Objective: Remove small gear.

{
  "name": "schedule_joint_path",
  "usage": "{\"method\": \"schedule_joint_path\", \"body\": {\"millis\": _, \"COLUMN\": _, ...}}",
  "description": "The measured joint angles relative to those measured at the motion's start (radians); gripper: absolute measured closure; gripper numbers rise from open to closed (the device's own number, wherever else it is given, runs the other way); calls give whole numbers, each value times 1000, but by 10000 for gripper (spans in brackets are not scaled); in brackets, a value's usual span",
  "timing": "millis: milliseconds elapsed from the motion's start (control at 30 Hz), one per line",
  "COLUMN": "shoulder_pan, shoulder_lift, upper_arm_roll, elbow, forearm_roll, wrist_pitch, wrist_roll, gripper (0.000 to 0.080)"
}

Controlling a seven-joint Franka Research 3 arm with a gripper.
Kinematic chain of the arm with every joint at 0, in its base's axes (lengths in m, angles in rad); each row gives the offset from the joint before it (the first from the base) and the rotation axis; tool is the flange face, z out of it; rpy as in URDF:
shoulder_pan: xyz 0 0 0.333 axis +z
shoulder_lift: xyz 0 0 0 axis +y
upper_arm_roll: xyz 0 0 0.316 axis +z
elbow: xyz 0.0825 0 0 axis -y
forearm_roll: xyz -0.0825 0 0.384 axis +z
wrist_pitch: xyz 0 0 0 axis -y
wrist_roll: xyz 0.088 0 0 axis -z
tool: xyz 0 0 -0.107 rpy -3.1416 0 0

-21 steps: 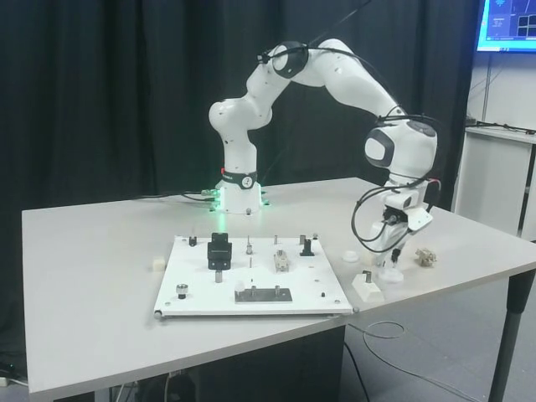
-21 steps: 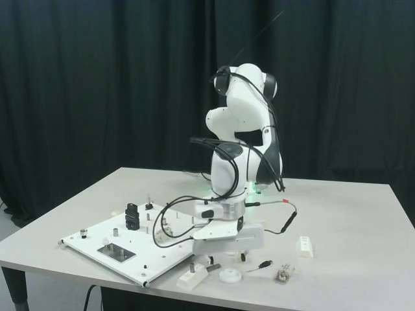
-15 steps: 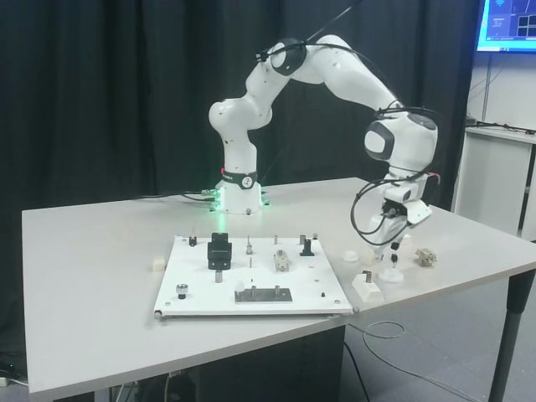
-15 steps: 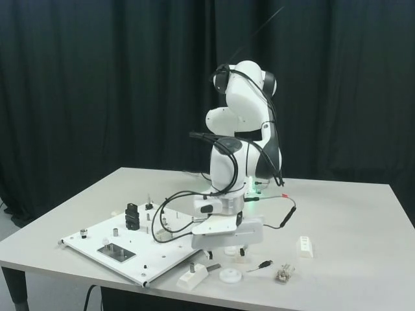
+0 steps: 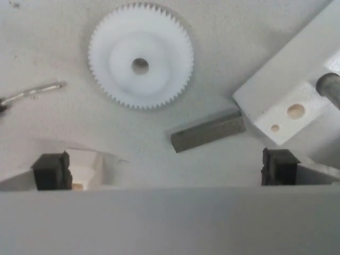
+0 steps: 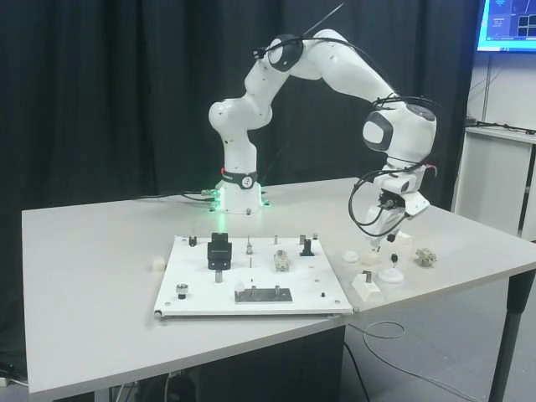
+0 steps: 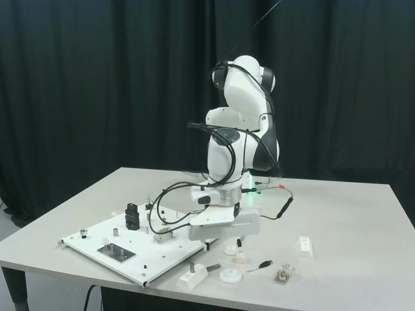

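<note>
My gripper (image 5: 166, 169) is open, its black pads (image 5: 51, 171) far apart with nothing between them. It hangs above the table to the right of the white board (image 6: 251, 276). Below it lie a large white gear (image 5: 141, 64), a short grey bar (image 5: 208, 133) and a white block with holes (image 5: 289, 106). A small white round part (image 6: 352, 255) lies on the table beside the board, also seen under the hand (image 7: 229, 249); its teeth are too small to make out. The gripper (image 6: 378, 245) is a little above the large gear (image 6: 390, 275).
A white block with a peg (image 7: 192, 277) sits near the table's front edge beside the large gear (image 7: 230, 276). A small metal connector (image 7: 283, 275) and a white piece (image 7: 305, 246) lie further right. The board carries a black fixture (image 6: 219, 249) and several pegs.
The arm has lifted and drawn the gripper up and back from the large gear, which stays on the table. The parts have not moved.
</note>
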Motion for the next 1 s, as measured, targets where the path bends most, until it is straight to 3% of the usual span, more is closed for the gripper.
{"method": "schedule_joint_path", "body": {"millis": 700, "shoulder_pan": -13, "shoulder_lift": -9, "upper_arm_roll": 0, "elbow": -8, "forearm_roll": -16, "wrist_pitch": 4, "wrist_roll": -5, "gripper": 3}}
{"method": "schedule_joint_path", "body": {"millis": 1000, "shoulder_pan": -48, "shoulder_lift": -10, "upper_arm_roll": 0, "elbow": -8, "forearm_roll": -69, "wrist_pitch": 11, "wrist_roll": -5, "gripper": 3}}
